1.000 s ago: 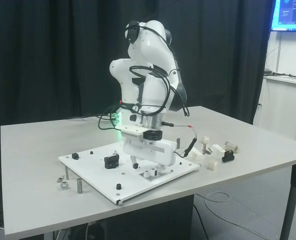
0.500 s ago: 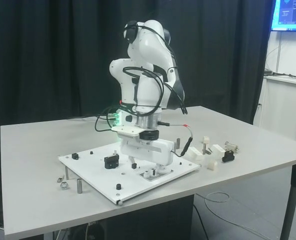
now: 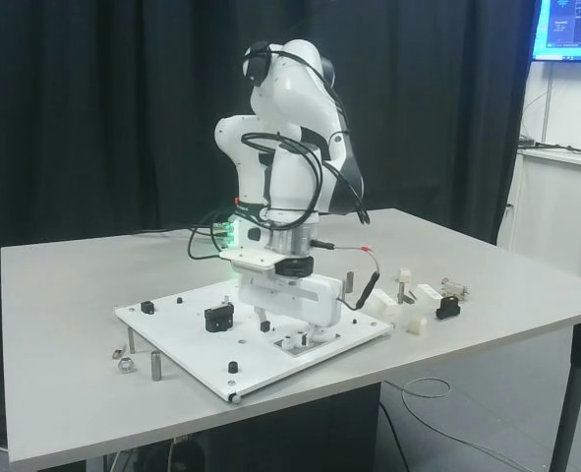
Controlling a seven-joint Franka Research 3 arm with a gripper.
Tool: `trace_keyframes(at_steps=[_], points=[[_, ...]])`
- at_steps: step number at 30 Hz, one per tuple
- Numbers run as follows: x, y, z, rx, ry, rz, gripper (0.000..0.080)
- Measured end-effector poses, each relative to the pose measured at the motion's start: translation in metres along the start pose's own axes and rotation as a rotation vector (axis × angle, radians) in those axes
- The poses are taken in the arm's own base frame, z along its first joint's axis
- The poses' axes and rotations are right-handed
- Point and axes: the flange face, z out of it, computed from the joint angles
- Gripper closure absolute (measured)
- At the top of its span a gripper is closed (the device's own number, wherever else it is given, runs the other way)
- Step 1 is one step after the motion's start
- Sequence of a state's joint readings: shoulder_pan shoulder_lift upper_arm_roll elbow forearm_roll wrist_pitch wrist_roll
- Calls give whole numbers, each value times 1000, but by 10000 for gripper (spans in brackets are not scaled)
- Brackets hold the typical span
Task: Remove small gear.
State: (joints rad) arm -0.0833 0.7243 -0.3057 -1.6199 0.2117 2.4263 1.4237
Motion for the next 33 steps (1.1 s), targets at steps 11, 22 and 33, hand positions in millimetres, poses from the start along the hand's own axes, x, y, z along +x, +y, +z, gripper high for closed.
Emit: trace_keyframes(at_steps=[11,22,33], points=[[-4,-5,8,-26,-4,1,3],[-8,-12,11,-65,-5,1,3],[-3,-17,12,-68,6,3,3]])
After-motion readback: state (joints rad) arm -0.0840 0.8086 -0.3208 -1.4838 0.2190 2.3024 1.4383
